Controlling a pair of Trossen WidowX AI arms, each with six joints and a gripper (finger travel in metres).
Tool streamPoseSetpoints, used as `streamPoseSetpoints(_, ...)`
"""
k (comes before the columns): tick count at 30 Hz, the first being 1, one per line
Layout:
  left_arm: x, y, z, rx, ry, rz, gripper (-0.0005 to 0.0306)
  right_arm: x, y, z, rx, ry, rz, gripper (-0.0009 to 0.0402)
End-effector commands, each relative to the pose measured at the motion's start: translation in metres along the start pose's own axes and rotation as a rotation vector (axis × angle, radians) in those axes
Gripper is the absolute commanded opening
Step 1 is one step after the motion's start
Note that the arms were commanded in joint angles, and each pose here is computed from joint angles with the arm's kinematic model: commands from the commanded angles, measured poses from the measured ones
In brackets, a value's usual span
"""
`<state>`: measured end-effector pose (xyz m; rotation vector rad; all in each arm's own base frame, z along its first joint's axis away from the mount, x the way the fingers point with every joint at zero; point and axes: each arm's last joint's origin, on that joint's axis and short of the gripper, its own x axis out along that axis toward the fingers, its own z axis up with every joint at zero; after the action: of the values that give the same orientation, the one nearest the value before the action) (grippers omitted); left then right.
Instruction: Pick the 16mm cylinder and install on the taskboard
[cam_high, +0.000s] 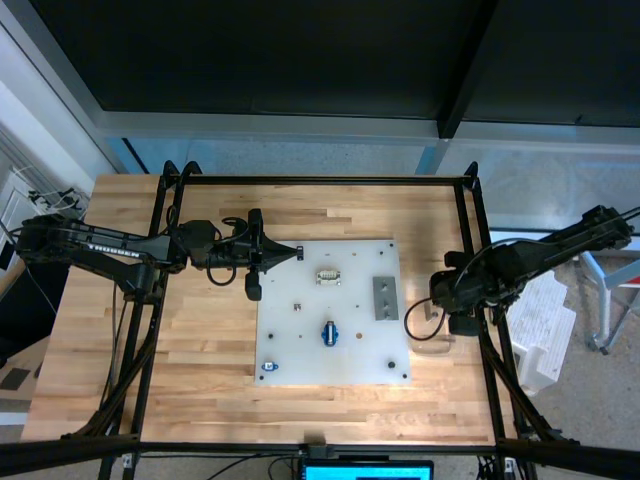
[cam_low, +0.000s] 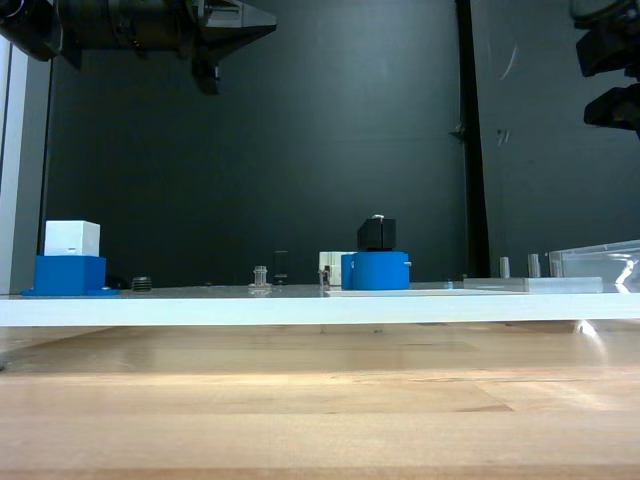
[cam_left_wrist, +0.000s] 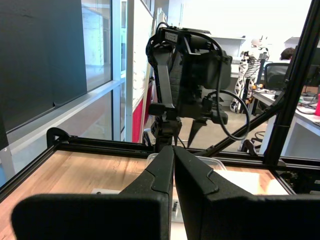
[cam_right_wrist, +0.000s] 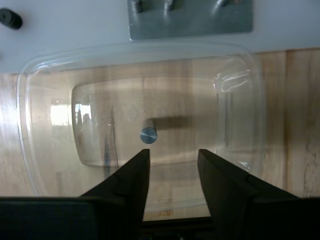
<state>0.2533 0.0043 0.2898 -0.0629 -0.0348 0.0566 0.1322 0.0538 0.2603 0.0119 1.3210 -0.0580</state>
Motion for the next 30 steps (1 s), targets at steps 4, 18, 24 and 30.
streamPoseSetpoints(4,0.0,0.0,0.0,0.0,0.0,0.0,0.0,0.011,0.005,-0.003,0.022,0.001,0.008,0.0183)
streamPoseSetpoints(18,0.0,0.0,0.0,0.0,0.0,0.0,0.0,0.03,0.011,-0.002,0.02,0.03,-0.013,0.0201)
streamPoseSetpoints(24,0.0,0.0,0.0,0.0,-0.001,0.0,0.0,0.038,0.015,-0.005,0.009,0.02,-0.002,0.0201)
streamPoseSetpoints(30,0.0,0.0,0.0,0.0,0.0,0.0,0.0,0.044,0.016,-0.008,0.007,0.02,-0.002,0.0201)
